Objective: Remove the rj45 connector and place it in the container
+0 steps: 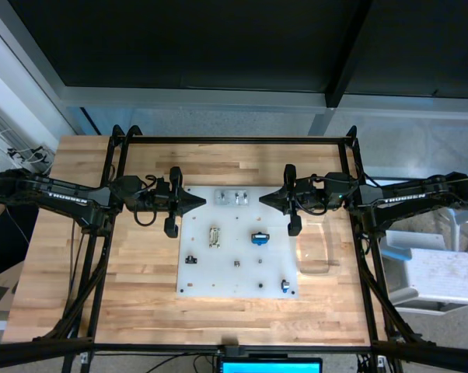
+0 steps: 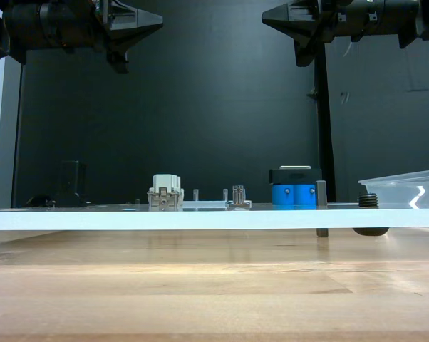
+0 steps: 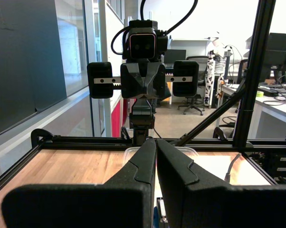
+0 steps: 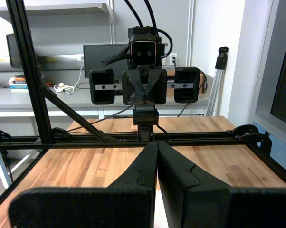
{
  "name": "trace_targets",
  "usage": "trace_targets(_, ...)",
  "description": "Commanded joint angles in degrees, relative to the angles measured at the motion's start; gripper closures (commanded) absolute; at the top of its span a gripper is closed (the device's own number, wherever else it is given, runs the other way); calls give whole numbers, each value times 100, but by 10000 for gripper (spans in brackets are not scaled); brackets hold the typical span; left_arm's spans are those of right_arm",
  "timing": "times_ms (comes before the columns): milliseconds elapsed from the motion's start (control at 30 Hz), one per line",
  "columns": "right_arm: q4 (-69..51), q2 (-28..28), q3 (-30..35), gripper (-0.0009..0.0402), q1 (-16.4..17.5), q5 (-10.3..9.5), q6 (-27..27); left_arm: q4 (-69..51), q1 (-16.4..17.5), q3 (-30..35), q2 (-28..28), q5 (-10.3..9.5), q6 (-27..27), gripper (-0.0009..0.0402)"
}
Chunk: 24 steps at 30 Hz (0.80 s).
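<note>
The rj45 connector (image 1: 284,285) is a tiny dark plug with a blue-white bit, seated near the front right corner of the white board (image 1: 218,272). The container (image 1: 316,249) is a clear shallow tray on the wood just right of the board, also seen in the low view (image 2: 407,189). My left gripper (image 1: 203,200) hangs shut high over the board's back left. Facing it, my right gripper (image 1: 263,198) hangs shut over the back right. Both hold nothing and are far above the connector, as the low view shows for the left gripper (image 2: 159,23) and the right gripper (image 2: 266,14).
A bright-blue block (image 1: 259,238) and a silver-beige connector (image 1: 214,235) stand mid-board, with a grey fixture (image 1: 232,198) at the back edge. A black frame (image 1: 234,141) surrounds the wooden table. Bare wood lies in front of the board.
</note>
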Motion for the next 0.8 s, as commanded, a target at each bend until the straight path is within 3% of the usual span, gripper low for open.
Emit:
trace_targets(33, 2, 0, -2, 393, 2, 0, 7, 0, -2, 0, 0, 0, 2, 392)
trace_targets(567, 2, 0, -2, 393, 2, 0, 7, 0, 0, 0, 0, 0, 2, 392)
trace_targets(700, -17, -13, 9, 394, 4, 13, 328, 0, 0, 0, 0, 0, 2, 392)
trace_targets(800, -835, -44, 262, 394, 22, 295, 315, 0, 0, 0, -2, 0, 2, 392)
